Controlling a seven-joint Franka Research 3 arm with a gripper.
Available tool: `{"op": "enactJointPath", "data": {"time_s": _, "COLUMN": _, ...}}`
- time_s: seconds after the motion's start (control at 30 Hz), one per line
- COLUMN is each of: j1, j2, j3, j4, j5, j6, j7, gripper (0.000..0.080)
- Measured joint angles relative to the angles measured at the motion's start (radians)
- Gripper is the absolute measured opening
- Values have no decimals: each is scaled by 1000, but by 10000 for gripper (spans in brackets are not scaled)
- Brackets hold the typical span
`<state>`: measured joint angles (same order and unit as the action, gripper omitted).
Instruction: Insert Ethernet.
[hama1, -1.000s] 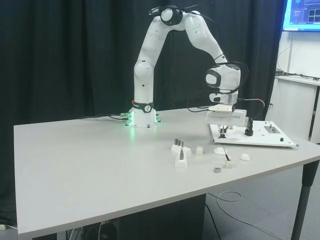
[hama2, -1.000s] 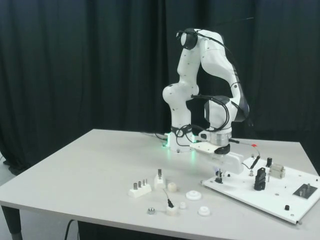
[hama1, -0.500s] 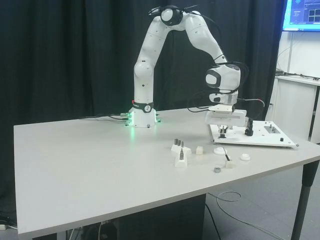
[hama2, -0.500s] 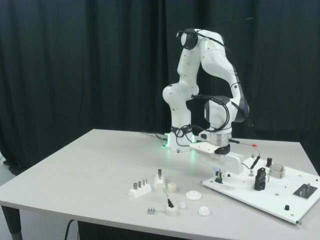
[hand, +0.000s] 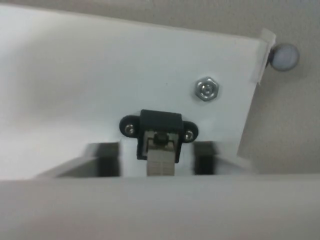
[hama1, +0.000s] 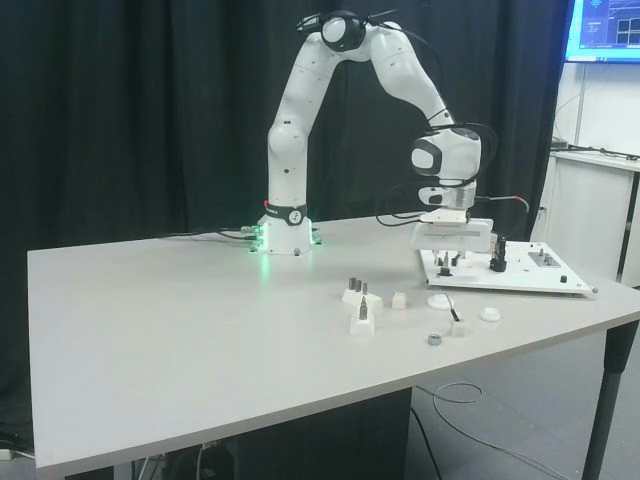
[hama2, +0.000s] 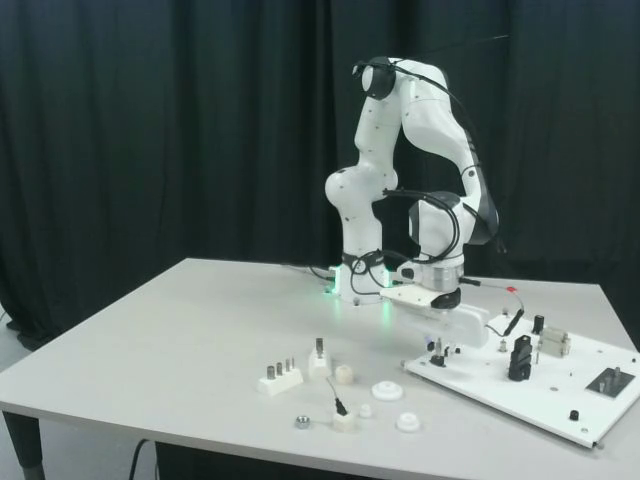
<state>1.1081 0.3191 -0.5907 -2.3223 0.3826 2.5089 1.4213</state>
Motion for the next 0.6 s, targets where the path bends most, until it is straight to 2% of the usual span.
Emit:
{"op": "enactJointPath", "data": {"time_s": 0.07, "j1": -1, "j2": -1, "j3": 0, "j4": 2, "j5": 0, "j6": 0, "j7": 0, "gripper": 129}}
{"op": "enactJointPath", "data": {"time_s": 0.1, "j1": -1, "j2": -2, "j3": -1, "j4": 4, "j5": -1, "j6": 0, "j7": 0, "gripper": 431}}
{"op": "enactJointPath", "data": {"time_s": 0.4, "j1": -4, "j2": -23, "j3": -8, "j4": 16, "j5": -1, "j6": -1, "j7": 0, "gripper": 431}}
{"op": "enactJointPath", "data": {"time_s": 0.43, "j1": -5, "j2": -27, "j3": -9, "j4": 16, "j5": -2, "j6": -1, "j7": 0, "gripper": 772}}
{"op": "enactJointPath", "data": {"time_s": 0.57, "j1": -7, "j2": -37, "j3": -14, "j4": 16, "j5": -9, "j6": -3, "j7": -4, "gripper": 772}}
{"op": "enactJointPath", "data": {"time_s": 0.6, "j1": -7, "j2": -39, "j3": -14, "j4": 16, "j5": -12, "j6": -4, "j7": -6, "gripper": 794}}
